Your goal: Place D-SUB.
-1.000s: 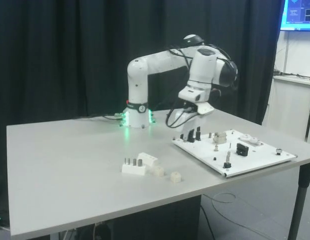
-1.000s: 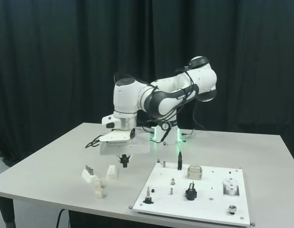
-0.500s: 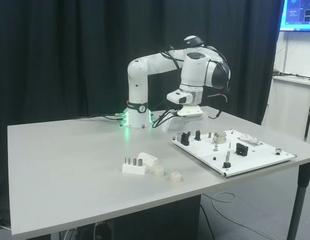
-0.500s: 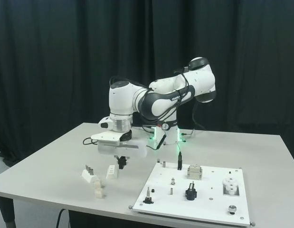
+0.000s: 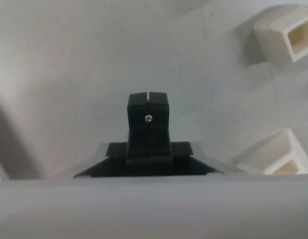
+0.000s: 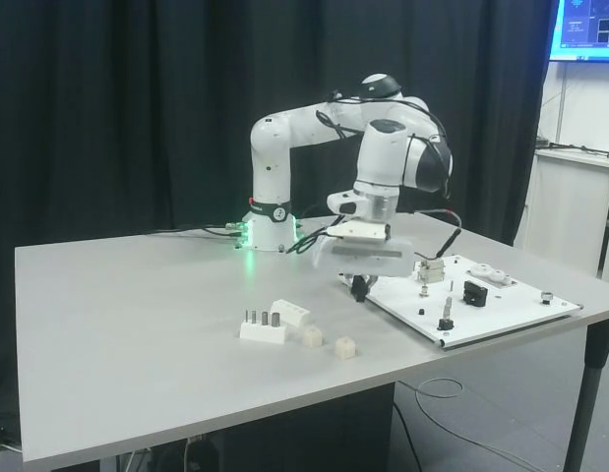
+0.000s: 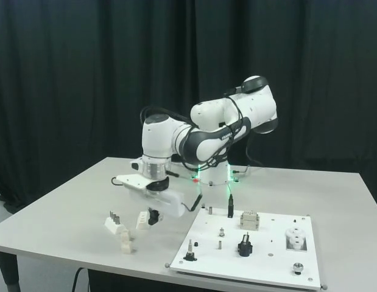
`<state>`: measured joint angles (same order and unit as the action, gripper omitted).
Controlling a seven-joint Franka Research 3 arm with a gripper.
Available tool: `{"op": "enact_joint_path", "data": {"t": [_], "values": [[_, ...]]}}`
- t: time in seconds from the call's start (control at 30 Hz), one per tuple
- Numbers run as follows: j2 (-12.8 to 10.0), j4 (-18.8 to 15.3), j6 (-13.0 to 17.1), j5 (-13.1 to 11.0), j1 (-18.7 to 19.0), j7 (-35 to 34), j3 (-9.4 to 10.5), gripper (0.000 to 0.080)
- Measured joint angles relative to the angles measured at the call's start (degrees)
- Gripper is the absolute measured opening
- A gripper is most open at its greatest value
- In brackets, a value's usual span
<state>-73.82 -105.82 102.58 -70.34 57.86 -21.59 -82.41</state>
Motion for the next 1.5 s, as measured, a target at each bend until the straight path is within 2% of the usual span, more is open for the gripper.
{"op": "enact_joint_path", "data": {"t": [0.13,0.27,0.47,0.6,0.83,1.17,1.5], "values": [[0.0,-0.7,1.5,-1.0,-0.4,-5.4,1.39,0.0153],[-0.1,-1.3,1.8,-2.6,-1.2,-8.7,2.20,0.0153],[-0.2,-2.3,1.6,-5.5,-2.2,-13.8,2.54,0.0153],[-0.2,-3.1,1.4,-7.6,-2.7,-21.2,2.54,0.0153],[-0.2,-4.0,1.5,-9.8,-2.9,-27.6,2.52,0.0153],[-0.2,-4.5,0.6,-10.3,-2.6,-34.6,2.57,0.0153],[-0.3,-4.5,0.4,-10.1,-1.4,-48.8,3.31,0.0153]]}}
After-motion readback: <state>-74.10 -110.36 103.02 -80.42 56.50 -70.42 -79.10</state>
